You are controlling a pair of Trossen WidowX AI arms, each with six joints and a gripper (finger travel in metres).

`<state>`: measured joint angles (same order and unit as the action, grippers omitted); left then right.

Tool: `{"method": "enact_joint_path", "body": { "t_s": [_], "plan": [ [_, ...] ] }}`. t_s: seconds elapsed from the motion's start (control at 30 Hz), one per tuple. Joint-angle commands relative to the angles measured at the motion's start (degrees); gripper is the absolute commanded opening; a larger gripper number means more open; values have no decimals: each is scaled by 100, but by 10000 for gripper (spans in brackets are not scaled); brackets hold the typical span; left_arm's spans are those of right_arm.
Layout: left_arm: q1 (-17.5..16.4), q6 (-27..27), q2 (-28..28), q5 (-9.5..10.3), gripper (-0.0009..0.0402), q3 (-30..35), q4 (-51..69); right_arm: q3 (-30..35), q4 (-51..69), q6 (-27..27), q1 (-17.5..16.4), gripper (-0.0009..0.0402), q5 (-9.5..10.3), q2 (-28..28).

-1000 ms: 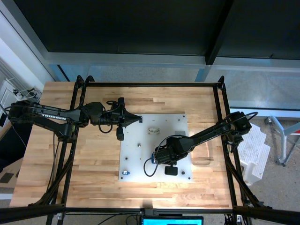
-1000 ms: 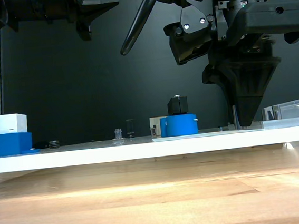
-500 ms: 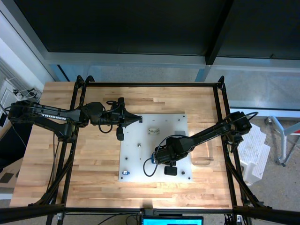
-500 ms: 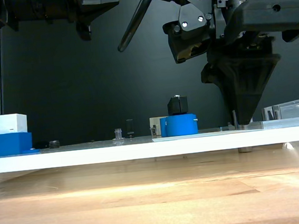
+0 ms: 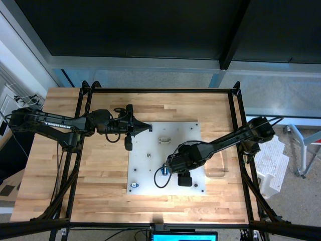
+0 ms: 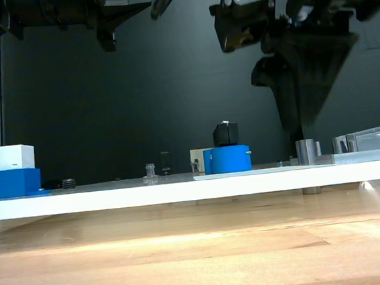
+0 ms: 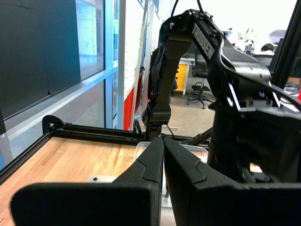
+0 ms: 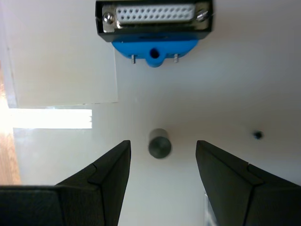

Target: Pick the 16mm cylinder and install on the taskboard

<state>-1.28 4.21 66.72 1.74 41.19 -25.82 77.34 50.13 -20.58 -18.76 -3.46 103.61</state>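
wooden table (image 5: pixel 100 201) | dark back wall (image 6: pixel 137 87) | tall windows (image 7: pixel 89 42) | office chair (image 7: pixel 197 92) | daylight

Looking down on the table, the white taskboard (image 5: pixel 143 168) lies mid-table. The left gripper (image 5: pixel 148 127) hangs at the board's 11 o'clock corner, pointing inward. The right gripper (image 5: pixel 174 168) points down just off the board's centre, toward 5 o'clock, its arm stretching away to 2 o'clock. A beige connector (image 5: pixel 164 140) sits at 12, a clear tray (image 5: pixel 216 175) at 3.

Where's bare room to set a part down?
Bare: taskboard far-right corner, right of the connector; table left of it. Crowded: open right gripper above the cylinder beside the blue fitting. Shut left gripper hovers over the far-left corner.
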Motion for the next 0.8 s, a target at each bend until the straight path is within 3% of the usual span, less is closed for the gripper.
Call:
{"method": "enact_joint_path", "body": {
  "t_s": [0.03, 0.33, 0.8],
  "plan": [
    [0, -2, 2, 0, 0, 0, 0, 4, 22, 166, 59, 192, -2, -212],
    [0, -2, 2, 0, 0, 0, 0, 4, 37, 710, 514, 183, -7, -951],
    [0, -2, 2, 0, 0, 0, -2, 0, -612, 1746, 1357, 62, 0, -1902]
  ]
}}
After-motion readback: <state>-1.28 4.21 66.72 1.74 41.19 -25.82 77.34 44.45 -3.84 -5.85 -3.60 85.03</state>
